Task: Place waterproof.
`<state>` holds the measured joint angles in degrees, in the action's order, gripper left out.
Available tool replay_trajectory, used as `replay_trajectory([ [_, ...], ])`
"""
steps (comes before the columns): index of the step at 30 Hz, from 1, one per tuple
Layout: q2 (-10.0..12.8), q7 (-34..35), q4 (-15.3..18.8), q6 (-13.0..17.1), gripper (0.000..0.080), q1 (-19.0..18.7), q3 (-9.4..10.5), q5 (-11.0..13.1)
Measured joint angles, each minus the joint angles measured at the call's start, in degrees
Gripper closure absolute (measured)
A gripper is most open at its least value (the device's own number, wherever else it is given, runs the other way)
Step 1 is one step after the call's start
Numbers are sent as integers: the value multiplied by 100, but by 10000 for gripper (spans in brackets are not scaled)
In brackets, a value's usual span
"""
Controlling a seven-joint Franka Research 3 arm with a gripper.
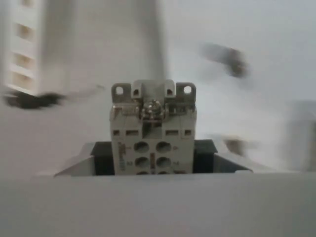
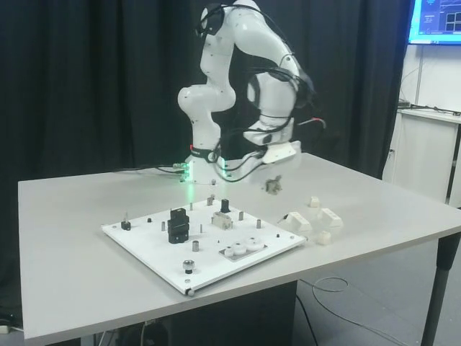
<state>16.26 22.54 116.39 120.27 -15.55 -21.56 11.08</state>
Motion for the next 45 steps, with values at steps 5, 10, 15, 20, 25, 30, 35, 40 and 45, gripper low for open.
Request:
replay_trajectory([
  [5,13,504,-1,134,488,-325,150,95],
  [10,78,1002,-16,398,488,-622,355,191],
  [15,221,1468,-106,658,488,-894,556,201],
  [20,445,1908,-284,837,488,-1167,712,201],
  [25,727,2292,-533,902,488,-1456,786,200],
  [30,1023,2577,-791,899,488,-1711,800,192],
  [35,1279,2732,-1008,863,488,-1883,800,174],
  [40,1508,2854,-1213,784,488,-1982,801,157],
  [45,1690,2906,-1400,676,488,-2019,801,143],
])
